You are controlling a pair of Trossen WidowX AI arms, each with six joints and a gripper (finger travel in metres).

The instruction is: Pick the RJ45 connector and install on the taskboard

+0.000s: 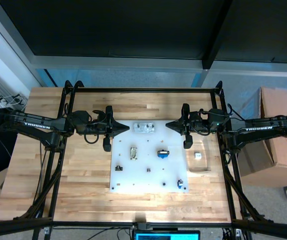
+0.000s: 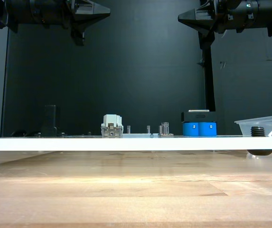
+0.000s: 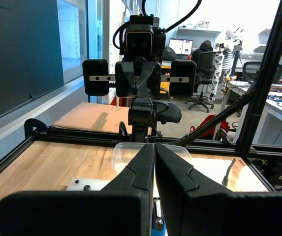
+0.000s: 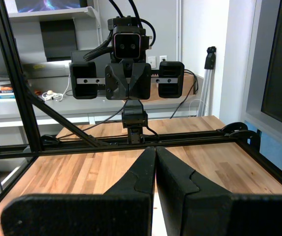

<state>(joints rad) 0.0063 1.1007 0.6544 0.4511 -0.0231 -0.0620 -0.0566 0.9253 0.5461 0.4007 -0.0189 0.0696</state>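
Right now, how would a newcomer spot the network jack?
A white board lies on the table, left fingers and right fingers shut high over its far edge. The jack is the blue block at its near right corner; the other blue part sits mid-board.

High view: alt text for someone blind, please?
Two robot arms reach inward over a white board on a table, the left pincer and right pincer shut, facing each other above its far edge. A clear tray beside it holds a white block; where the connector is cannot be told.
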